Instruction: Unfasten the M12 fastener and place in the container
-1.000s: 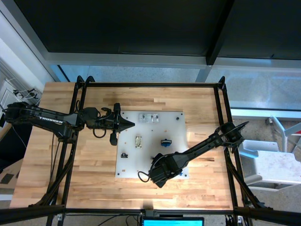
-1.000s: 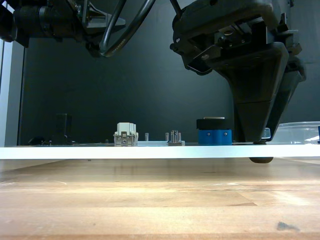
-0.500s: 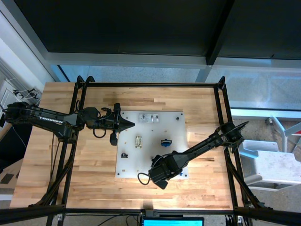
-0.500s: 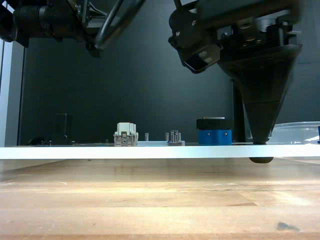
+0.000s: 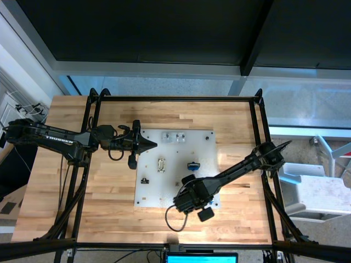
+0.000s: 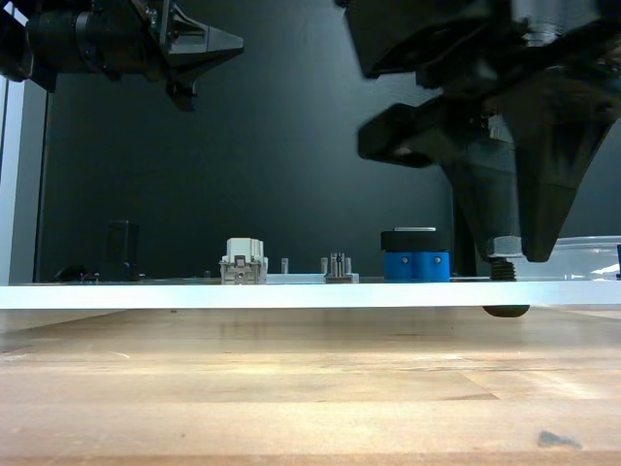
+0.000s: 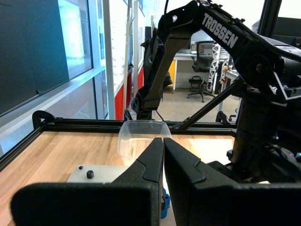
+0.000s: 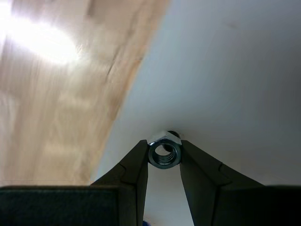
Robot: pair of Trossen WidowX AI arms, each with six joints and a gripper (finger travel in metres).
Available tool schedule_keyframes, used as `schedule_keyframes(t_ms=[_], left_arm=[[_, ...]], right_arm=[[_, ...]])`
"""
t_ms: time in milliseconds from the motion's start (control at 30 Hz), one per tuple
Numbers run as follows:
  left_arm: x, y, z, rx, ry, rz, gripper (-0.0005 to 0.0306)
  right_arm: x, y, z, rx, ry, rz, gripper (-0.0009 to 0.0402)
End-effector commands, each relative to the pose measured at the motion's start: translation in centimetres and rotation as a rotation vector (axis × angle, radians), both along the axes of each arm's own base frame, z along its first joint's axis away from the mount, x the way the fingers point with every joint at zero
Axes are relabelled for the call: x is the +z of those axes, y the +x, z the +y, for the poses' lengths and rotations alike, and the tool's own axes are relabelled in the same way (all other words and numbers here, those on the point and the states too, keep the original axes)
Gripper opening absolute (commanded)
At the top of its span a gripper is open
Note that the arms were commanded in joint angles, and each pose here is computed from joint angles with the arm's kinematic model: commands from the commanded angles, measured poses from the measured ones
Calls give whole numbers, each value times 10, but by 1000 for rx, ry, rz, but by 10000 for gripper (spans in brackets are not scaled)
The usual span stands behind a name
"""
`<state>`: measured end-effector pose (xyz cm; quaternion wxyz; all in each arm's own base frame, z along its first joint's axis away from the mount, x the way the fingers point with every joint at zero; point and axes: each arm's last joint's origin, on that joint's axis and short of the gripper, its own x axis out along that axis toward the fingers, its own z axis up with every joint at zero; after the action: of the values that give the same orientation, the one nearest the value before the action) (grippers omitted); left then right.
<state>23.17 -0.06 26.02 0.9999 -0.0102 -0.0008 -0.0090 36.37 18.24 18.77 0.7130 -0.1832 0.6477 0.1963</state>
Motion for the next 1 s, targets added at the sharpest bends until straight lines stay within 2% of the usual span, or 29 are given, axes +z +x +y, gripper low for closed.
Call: schedule_keyframes(t_ms=[33, 100, 167, 467, 667, 833, 933, 1000], left_arm=[[0, 0, 0, 0, 0, 0, 0], [0, 0, 0, 0, 0, 0, 0], [0, 0, 0, 0, 0, 0, 0], [0, 0, 0, 0, 0, 0, 0], [0, 0, 0, 0, 0, 0, 0], [0, 0, 0, 0, 0, 0, 0], [0, 0, 0, 0, 0, 0, 0], [0, 0, 0, 0, 0, 0, 0]], right_arm=[[-1, -1, 0, 175, -18, 2, 14], [0, -1, 0, 247, -24, -1, 14], [1, -1, -1, 267, -24, -5, 13], [16, -5, -3, 266, -16, -30, 13], [40, -15, -9, 260, -6, -57, 13], [65, -23, -23, 154, 9, -73, 14], [78, -28, -36, 21, 23, -73, 13], [84, -29, -46, -104, 26, -69, 14]])
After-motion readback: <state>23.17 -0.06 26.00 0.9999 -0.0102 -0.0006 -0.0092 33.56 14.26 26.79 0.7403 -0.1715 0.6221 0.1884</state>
